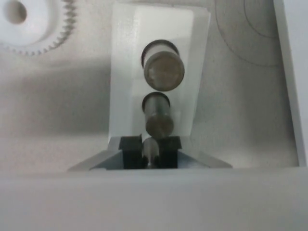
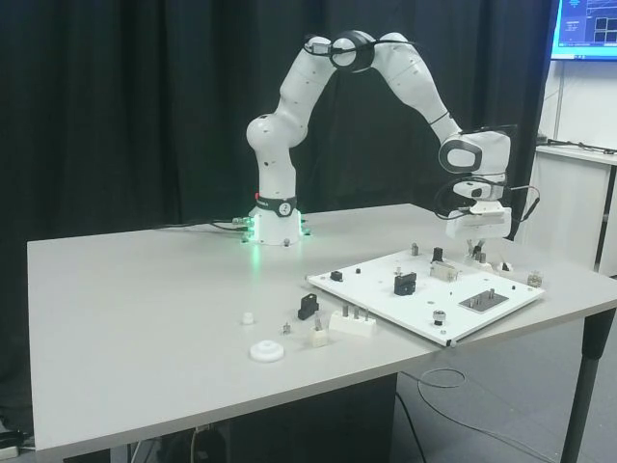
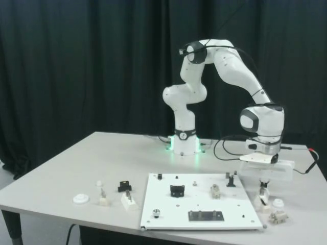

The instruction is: Pick round peg 2.

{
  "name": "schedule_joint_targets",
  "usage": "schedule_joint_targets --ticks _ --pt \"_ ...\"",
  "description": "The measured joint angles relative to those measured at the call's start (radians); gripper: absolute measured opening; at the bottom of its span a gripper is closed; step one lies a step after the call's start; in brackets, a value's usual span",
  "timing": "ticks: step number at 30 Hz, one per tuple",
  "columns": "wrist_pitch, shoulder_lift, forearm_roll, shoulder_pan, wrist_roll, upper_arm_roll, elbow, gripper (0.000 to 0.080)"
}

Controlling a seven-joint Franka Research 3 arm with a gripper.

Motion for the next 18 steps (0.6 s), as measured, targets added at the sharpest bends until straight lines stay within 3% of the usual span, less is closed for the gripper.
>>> schedule_joint_targets --ticks 8,18 --pt "-0.027 -0.017 0.002 0.000 0.000 0.000 0.002 0.0069" --pt "-0.091 -0.066 0.009 0.007 0.000 0.000 0.003 0.0068"
